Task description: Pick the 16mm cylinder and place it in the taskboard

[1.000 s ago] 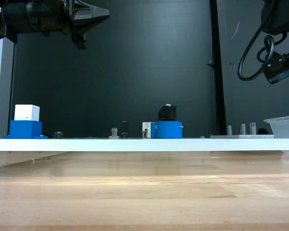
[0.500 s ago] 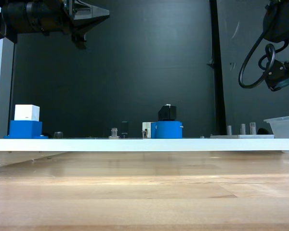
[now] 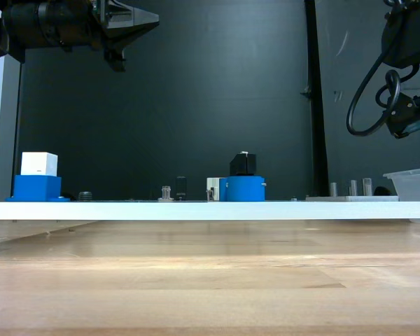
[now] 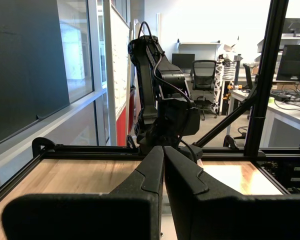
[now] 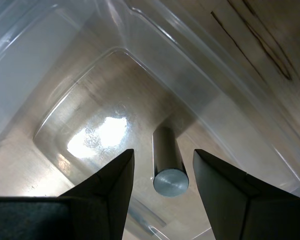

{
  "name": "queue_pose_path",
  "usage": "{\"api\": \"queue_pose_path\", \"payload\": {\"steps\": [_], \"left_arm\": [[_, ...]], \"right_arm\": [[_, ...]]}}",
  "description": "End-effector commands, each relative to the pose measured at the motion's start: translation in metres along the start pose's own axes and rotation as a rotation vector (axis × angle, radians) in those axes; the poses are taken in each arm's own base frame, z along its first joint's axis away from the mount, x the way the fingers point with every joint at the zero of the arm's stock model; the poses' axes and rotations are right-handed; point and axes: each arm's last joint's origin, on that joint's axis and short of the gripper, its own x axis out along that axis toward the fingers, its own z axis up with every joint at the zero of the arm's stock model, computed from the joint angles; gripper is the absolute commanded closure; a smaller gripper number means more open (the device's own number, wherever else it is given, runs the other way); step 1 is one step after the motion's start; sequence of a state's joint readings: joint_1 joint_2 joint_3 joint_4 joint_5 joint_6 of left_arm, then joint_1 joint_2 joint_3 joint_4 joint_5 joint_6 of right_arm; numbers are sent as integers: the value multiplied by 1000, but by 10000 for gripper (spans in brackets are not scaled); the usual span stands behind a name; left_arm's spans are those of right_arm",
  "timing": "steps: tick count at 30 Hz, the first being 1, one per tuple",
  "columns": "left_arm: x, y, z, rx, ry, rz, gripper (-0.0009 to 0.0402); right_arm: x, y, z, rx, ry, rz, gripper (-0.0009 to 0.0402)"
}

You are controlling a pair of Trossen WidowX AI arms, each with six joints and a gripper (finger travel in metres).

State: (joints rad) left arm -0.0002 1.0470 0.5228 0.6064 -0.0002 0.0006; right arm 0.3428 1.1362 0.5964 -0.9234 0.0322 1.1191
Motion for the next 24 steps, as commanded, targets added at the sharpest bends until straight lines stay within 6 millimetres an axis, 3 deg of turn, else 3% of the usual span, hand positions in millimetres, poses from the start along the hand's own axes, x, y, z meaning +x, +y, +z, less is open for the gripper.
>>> {"api": "queue_pose_path", "payload": {"steps": [1,24], "left_arm": [[0,0,0,0,0,0,393],[0,0,0,0,0,0,393]], "right_arm": [[0,0,0,-2,2,0,244],[0,0,0,-2,-3,3,309]]}}
